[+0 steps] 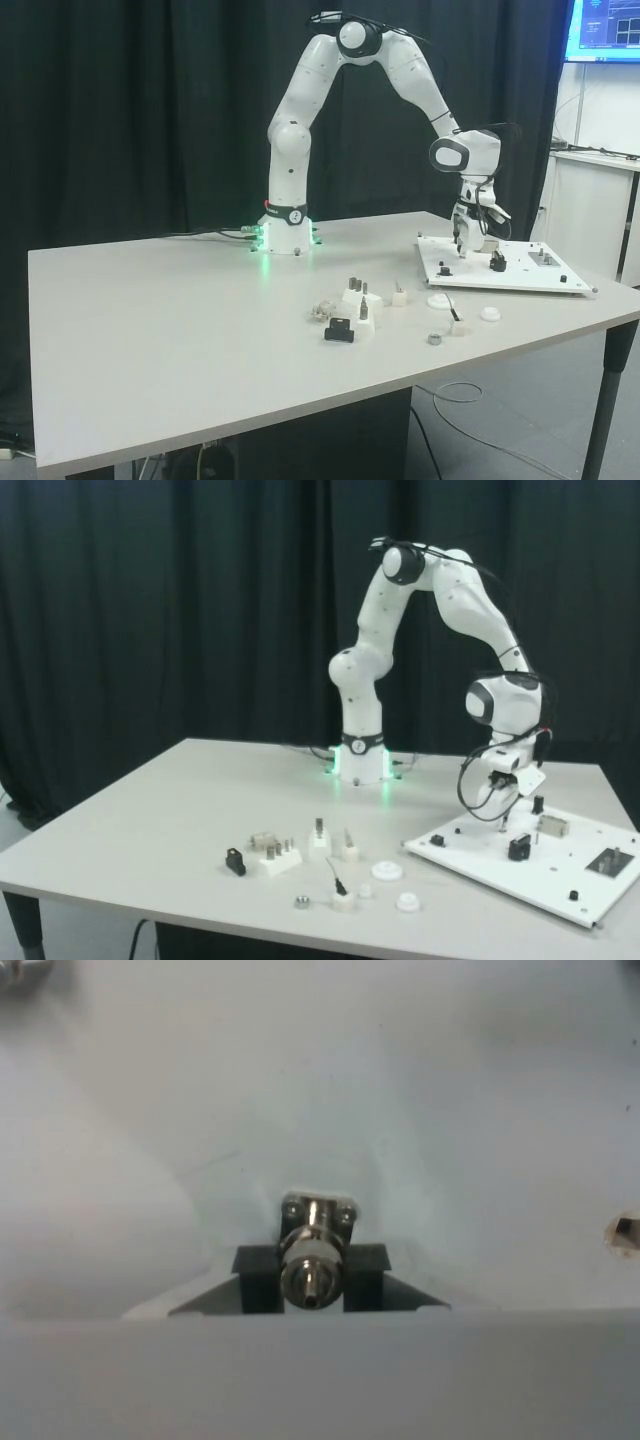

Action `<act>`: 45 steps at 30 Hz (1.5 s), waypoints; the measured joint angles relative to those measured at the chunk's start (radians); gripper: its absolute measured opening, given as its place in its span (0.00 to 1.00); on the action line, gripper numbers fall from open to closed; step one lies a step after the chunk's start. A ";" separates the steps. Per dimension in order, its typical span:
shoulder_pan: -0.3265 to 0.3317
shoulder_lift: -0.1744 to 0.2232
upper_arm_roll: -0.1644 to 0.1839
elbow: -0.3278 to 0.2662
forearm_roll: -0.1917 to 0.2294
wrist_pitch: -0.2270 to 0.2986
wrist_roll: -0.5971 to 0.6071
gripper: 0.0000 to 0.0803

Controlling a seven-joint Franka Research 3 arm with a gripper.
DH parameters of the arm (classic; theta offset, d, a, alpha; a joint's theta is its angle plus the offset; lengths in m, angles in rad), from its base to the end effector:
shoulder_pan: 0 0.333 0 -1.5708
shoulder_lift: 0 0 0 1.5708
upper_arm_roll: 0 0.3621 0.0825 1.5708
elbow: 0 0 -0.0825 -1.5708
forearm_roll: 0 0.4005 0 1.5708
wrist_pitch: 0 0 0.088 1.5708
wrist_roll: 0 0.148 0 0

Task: Insert BNC.

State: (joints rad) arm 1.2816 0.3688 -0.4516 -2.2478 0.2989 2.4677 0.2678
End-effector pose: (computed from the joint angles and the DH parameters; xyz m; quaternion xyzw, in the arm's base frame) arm 0.3717 0.4064 0.1962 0.9847 0.1674 -0.0439 0.0183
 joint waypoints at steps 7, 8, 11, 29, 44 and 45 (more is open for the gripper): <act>0.000 0.000 0.000 0.000 0.000 0.000 0.000 0.16; 0.000 0.000 0.000 0.000 0.000 0.000 0.000 0.16; 0.000 0.000 0.000 0.000 0.000 0.000 0.000 0.16; 0.001 0.001 -0.001 0.000 0.000 0.000 0.016 0.16; 0.001 0.003 -0.001 0.001 0.000 0.000 -0.022 0.16; 0.001 0.003 -0.001 0.001 0.000 0.000 -0.022 0.16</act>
State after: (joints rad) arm 1.2827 0.3719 -0.4526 -2.2467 0.2988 2.4681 0.2462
